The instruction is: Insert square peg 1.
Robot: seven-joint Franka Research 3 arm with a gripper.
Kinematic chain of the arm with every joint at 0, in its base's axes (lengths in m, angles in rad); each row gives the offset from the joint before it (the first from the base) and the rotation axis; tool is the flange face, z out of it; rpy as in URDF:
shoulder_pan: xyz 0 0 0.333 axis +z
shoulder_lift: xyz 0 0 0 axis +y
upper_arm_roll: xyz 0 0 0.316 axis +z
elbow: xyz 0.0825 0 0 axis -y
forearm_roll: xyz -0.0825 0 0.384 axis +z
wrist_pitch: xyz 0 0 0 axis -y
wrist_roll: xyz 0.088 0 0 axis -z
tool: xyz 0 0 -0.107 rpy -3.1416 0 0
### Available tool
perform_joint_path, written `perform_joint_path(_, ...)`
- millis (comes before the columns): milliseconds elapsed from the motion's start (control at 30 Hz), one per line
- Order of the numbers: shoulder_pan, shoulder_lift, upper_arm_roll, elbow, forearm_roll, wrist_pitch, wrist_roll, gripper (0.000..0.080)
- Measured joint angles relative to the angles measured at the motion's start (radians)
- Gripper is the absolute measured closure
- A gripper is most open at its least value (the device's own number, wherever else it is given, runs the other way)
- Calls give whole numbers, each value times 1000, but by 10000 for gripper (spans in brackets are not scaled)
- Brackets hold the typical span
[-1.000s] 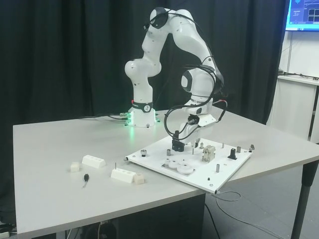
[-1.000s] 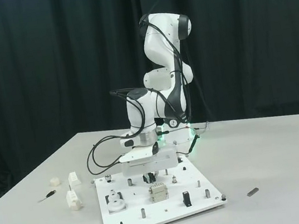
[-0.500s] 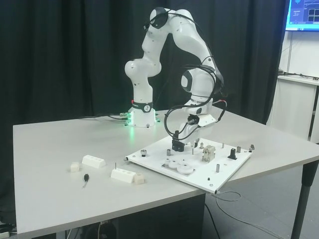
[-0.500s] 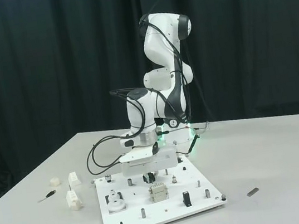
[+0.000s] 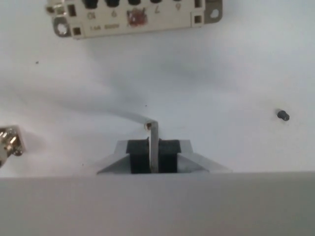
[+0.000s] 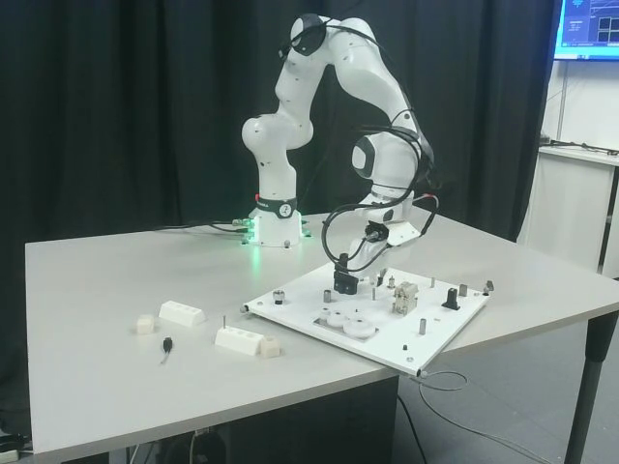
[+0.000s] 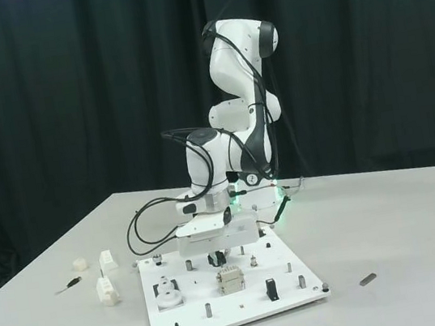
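Gripper: the black two-fingered gripper (image 5: pixel 153 156) on the white arm is clamped on a slim grey metal square peg (image 5: pixel 153 145); the wrist view shows the black finger pads (image 5: pixel 137 156) pressed against both sides of it.
Peg position: it stands upright between the fingers, its lower end down at the surface of the white square assembly board (image 5: pixel 197 88), which lies flat on the grey table (image 6: pixel 106 280).
Peg seating: whether the tip is already inside its hole cannot be told, as the hole itself is hidden under the peg.
Arm pose: both room views show the wrist bent straight down over the middle of the board, with the gripper (image 6: pixel 342 281) low among the fixtures.
Neighbours: a pale rectangular multi-pin connector block (image 5: pixel 133 17) sits near the peg on the board, a small black screw head (image 5: pixel 283 116) lies well apart, and a shiny round metal fitting (image 5: pixel 10 141) stands off to one side.
Step in hand: judged from the low, vertical pose, this is the final push into the socket.
Doing it well: hold the peg strictly vertical and its flat faces square to the hole, since a square section probably jams if twisted.
Force: press down gently and let the wrist give sideways.
Release: part the fingers only once the peg stands by itself.
Risk: a tilted peg may bind.
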State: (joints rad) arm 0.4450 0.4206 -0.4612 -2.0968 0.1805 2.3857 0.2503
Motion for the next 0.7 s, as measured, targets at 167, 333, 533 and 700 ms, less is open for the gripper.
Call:
perform_joint_path(167, -1, -1, 4, 0, -5, -3, -9, 768)
perform_joint_path(333, -7, -2, 11, 0, -11, -6, -10, 768)
perform_joint_path(533, -17, -2, 18, 0, -11, -6, -10, 768)
perform_joint_path(700, -27, -2, 26, 0, -11, -6, -6, 768)
